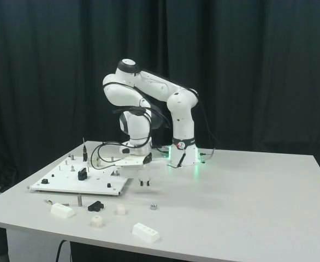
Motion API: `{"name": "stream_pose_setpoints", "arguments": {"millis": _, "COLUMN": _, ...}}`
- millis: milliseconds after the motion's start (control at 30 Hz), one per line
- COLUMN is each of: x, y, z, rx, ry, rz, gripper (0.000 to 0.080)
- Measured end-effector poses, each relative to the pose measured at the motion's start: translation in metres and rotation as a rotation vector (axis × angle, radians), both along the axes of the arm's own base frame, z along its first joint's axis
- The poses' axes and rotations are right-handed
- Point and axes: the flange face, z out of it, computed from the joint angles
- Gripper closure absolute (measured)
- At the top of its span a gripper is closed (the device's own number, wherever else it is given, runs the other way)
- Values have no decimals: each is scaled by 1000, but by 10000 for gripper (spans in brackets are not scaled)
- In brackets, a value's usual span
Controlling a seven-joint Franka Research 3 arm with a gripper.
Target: Place small gear.
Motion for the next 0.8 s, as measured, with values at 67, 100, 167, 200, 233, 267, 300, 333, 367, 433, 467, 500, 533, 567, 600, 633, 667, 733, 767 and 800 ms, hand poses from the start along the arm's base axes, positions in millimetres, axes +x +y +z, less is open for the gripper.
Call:
{"name": "stream_pose_setpoints", "arguments": {"millis": 67, "x": 0, "y": 3, "z": -5, "rx": -5, "ry": 0, "rz": 0, "gripper": 609}}
{"name": "stream_pose_setpoints", "arguments": {"millis": 100, "x": 1, "y": 4, "z": -8, "rx": -7, "ry": 0, "rz": 0, "gripper": 609}}
{"name": "stream_pose_setpoints", "arguments": {"millis": 167, "x": 1, "y": 6, "z": -12, "rx": -10, "ry": -3, "rz": -4, "gripper": 609}}
{"name": "stream_pose_setpoints", "arguments": {"millis": 200, "x": 1, "y": 6, "z": -14, "rx": -13, "ry": -3, "rz": -5, "gripper": 609}}
{"name": "stream_pose_setpoints", "arguments": {"millis": 233, "x": 2, "y": 7, "z": -15, "rx": -17, "ry": -2, "rz": -6, "gripper": 609}}
{"name": "stream_pose_setpoints", "arguments": {"millis": 267, "x": 2, "y": 8, "z": -17, "rx": -19, "ry": -2, "rz": -8, "gripper": 609}}
{"name": "stream_pose_setpoints", "arguments": {"millis": 300, "x": 2, "y": 8, "z": -18, "rx": -22, "ry": -1, "rz": -11, "gripper": 599}}
{"name": "stream_pose_setpoints", "arguments": {"millis": 333, "x": 3, "y": 9, "z": -18, "rx": -23, "ry": -1, "rz": -12, "gripper": 599}}
{"name": "stream_pose_setpoints", "arguments": {"millis": 367, "x": 3, "y": 9, "z": -18, "rx": -24, "ry": -1, "rz": -13, "gripper": 599}}
{"name": "stream_pose_setpoints", "arguments": {"millis": 433, "x": 5, "y": 11, "z": -18, "rx": -25, "ry": -2, "rz": -13, "gripper": 599}}
{"name": "stream_pose_setpoints", "arguments": {"millis": 467, "x": 5, "y": 11, "z": -18, "rx": -26, "ry": -3, "rz": -12, "gripper": 599}}
{"name": "stream_pose_setpoints", "arguments": {"millis": 500, "x": 6, "y": 12, "z": -17, "rx": -27, "ry": -4, "rz": -12, "gripper": 332}}
{"name": "stream_pose_setpoints", "arguments": {"millis": 533, "x": 7, "y": 12, "z": -17, "rx": -28, "ry": -6, "rz": -12, "gripper": 332}}
{"name": "stream_pose_setpoints", "arguments": {"millis": 567, "x": 8, "y": 13, "z": -15, "rx": -29, "ry": -9, "rz": -13, "gripper": 332}}
{"name": "stream_pose_setpoints", "arguments": {"millis": 600, "x": 9, "y": 14, "z": -14, "rx": -31, "ry": -12, "rz": -13, "gripper": 332}}
{"name": "stream_pose_setpoints", "arguments": {"millis": 633, "x": 10, "y": 15, "z": -13, "rx": -32, "ry": -15, "rz": -13, "gripper": 332}}
{"name": "stream_pose_setpoints", "arguments": {"millis": 667, "x": 10, "y": 16, "z": -11, "rx": -34, "ry": -19, "rz": -13, "gripper": 332}}
{"name": "stream_pose_setpoints", "arguments": {"millis": 733, "x": 12, "y": 17, "z": -8, "rx": -38, "ry": -24, "rz": -14, "gripper": 332}}
{"name": "stream_pose_setpoints", "arguments": {"millis": 767, "x": 12, "y": 18, "z": -6, "rx": -40, "ry": -27, "rz": -13, "gripper": 81}}
{"name": "stream_pose_setpoints", "arguments": {"millis": 800, "x": 13, "y": 19, "z": -5, "rx": -42, "ry": -29, "rz": -13, "gripper": 81}}
